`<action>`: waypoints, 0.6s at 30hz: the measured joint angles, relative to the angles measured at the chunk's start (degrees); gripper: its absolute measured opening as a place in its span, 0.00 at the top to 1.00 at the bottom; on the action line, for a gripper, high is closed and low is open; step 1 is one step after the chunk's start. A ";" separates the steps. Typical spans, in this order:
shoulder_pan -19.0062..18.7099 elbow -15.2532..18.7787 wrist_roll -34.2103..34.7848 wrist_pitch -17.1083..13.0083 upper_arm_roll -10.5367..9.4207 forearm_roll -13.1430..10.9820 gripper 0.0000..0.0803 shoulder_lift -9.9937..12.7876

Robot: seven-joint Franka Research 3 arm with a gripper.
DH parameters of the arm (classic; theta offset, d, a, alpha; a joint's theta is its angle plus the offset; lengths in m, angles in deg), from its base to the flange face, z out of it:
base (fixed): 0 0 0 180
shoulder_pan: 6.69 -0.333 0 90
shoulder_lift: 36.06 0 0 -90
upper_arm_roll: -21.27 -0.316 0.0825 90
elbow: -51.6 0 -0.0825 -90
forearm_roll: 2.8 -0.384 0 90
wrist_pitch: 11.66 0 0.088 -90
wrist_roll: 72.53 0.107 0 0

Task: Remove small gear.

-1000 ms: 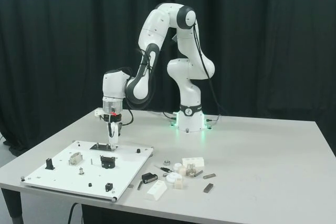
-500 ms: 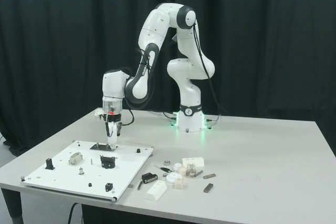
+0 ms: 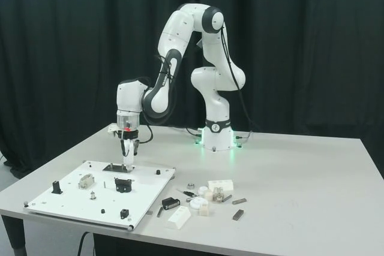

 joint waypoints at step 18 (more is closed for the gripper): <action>0.01 -2.09 0.00 4.12 0.79 0.05 0.82 0.83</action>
